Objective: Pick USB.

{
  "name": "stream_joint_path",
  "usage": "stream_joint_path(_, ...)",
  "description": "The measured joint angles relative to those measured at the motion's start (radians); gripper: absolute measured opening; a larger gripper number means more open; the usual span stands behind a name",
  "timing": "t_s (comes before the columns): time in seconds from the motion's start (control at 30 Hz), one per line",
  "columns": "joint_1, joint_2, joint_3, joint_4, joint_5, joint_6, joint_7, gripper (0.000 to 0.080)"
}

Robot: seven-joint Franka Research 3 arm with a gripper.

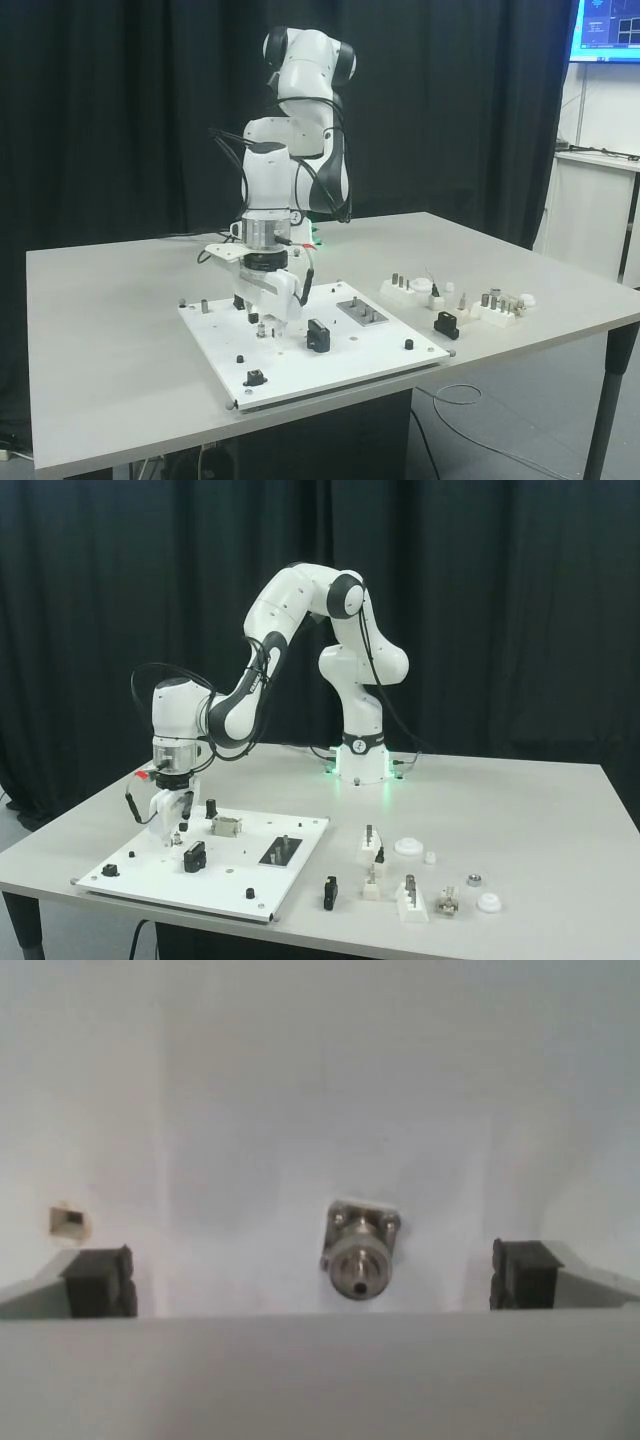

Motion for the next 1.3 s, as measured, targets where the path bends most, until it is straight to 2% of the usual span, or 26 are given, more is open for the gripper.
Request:
stream_joint_path(0.03, 0.000, 0.000, -0.002, 0.002, 0.000, -0.001, 0.000, 0.0755)
stream_joint_path(0.07, 0.001, 0.000, -0.004, 0.004, 0.000, -0.003, 0.000, 0.0790)
stream_joint_path(0.53, 0.013, 0.000, -0.031, 0.026, -0.001, -0.032, 0.000, 0.0800)
stream_joint_path(1.3, 0.013, -0.002, -0.060, 0.047, -0.016, -0.033, -0.032, 0.0800)
